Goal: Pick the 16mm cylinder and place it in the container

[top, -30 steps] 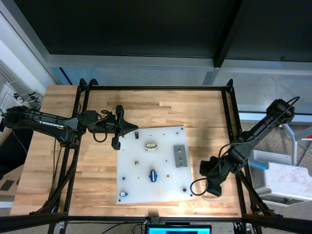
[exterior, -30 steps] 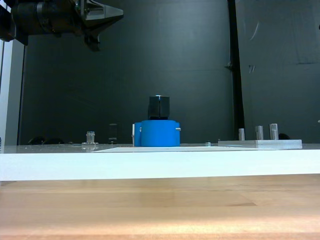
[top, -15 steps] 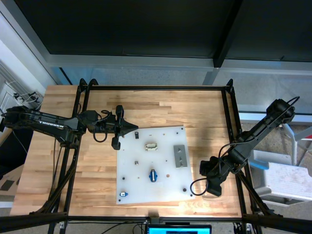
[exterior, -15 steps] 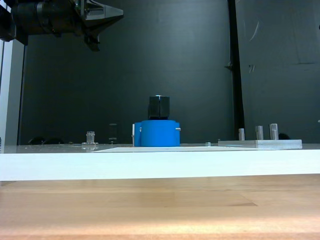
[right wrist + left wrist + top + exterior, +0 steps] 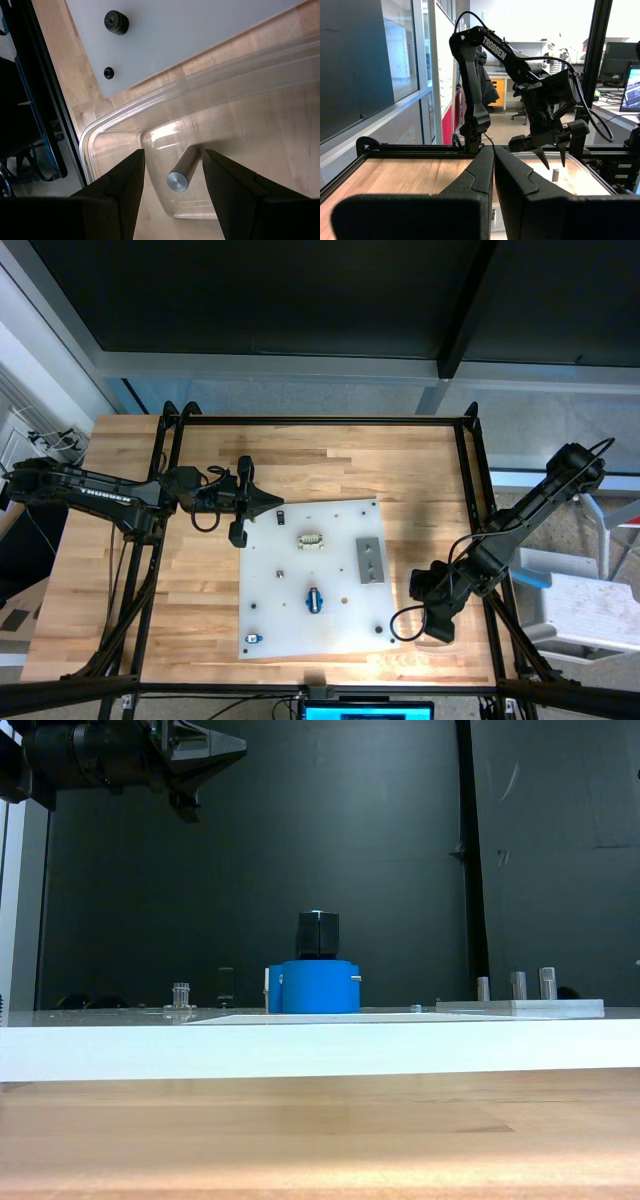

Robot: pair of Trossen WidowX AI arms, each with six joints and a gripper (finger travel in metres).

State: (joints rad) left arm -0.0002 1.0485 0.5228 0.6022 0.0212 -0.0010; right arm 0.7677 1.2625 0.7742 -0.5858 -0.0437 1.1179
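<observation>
Already the cylinder [image 5: 182, 172] is inside the container [image 5: 130, 107], on its floor near one rounded corner and clear of the walls. The right gripper [image 5: 173, 152] hangs over it with jaws open, one on each side and neither touching it. The container lies on the surface [image 5: 200, 580] just off the near right corner of the board [image 5: 300, 610]. Its rim runs close beside the board edge, and the black frame rail [image 5: 45, 100] hems its outer side. Above it the way is open.

A black stud [image 5: 116, 22] stands on the board corner nearest the container, with a smaller one beside it. Farther in, the grey block [image 5: 370, 560], blue connector [image 5: 314, 600] and white connector [image 5: 309, 539] are all well apart from the right gripper. The left gripper [image 5: 275, 502] is held above the board's far left corner, jaws closed tip to tip, well apart from the container.

Only the right wrist view shows the cylinder's round silvery end and the gap to each jaw. The left wrist view, looking across the board, shows it standing upright and grey under the right gripper's spread tips. In the high view the right gripper covers it and the container barely shows. The low view gives the left gripper high up, and the blue connector and grey block on the board.
</observation>
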